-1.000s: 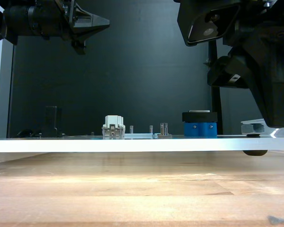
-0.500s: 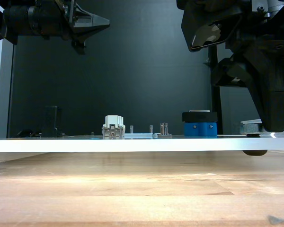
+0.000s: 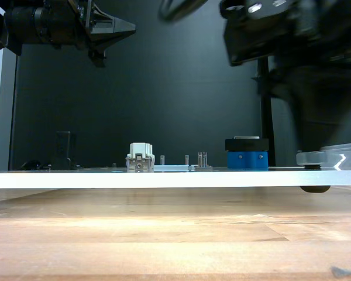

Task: Unfasten the M12 fastener and place in the container

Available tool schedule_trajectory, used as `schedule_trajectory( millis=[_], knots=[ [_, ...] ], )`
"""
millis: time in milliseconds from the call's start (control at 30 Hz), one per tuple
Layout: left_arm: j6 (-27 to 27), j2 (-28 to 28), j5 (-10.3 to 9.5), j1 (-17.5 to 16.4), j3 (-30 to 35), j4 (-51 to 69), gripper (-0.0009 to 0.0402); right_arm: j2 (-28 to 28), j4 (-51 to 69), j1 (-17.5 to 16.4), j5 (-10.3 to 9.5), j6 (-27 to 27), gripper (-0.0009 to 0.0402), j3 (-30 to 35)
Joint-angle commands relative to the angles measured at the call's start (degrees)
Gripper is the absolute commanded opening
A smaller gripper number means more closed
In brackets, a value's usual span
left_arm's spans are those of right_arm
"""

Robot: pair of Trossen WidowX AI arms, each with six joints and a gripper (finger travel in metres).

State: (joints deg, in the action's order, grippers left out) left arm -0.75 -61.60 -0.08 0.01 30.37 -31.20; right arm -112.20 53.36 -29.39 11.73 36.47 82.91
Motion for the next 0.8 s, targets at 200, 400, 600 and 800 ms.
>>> schedule_trajectory(
  millis=[200,400,600,800],
  knots=[
    [0.0,0.0,0.02,0.0,0.0,0.0,0.0,1.3,1.9,-0.1,-0.04,2.3,0.0,0.2],
    [0.0,0.0,0.02,0.0,0.0,0.0,0.0,1.4,3.9,-0.1,-4.81,2.2,0.0,2.4],
    [0.0,0.0,0.02,0.0,0.0,0.0,0.0,1.5,4.2,0.0,-14.4,-1.2,0.0,4.7],
    [0.0,0.0,0.02,0.0,0.0,0.0,0.0,1.1,2.5,0.1,-15.91,-2.7,0.0,4.6]
  ],
)
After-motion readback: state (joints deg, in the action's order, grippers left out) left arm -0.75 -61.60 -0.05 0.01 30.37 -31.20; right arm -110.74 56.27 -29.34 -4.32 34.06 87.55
